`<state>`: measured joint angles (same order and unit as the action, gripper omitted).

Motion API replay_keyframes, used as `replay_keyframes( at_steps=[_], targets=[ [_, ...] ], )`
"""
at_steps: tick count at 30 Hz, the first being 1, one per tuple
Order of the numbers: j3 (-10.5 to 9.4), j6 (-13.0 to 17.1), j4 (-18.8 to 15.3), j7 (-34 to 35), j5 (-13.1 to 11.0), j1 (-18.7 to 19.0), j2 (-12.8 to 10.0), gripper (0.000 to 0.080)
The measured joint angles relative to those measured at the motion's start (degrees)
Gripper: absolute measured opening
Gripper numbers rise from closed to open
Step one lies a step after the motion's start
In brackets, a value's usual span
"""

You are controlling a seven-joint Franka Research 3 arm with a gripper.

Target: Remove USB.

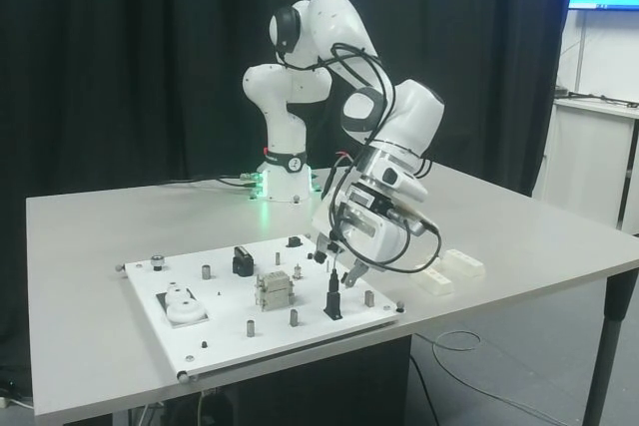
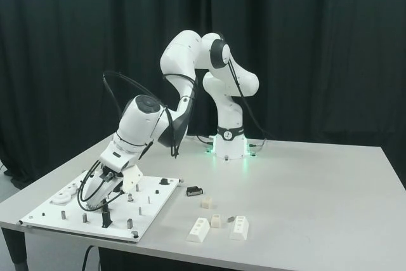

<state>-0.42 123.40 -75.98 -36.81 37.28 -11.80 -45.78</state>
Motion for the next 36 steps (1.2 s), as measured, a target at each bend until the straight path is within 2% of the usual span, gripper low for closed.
replay_keyframes(
  at_steps=[9,30,31,36],
  targets=[
    [0.13,0.04,0.0,0.05,-1.65,0.03,-0.11,0.08],
    [0.54,-0.12,0.0,1.06,-3.1,0.13,-0.13,0.08],
    [0.6,-0.14,0.0,1.06,-3.11,0.15,-0.13,0.0696],
    [0.7,-0.22,0.0,1.06,-3.12,0.21,-0.13,0.0696]
  ],
)
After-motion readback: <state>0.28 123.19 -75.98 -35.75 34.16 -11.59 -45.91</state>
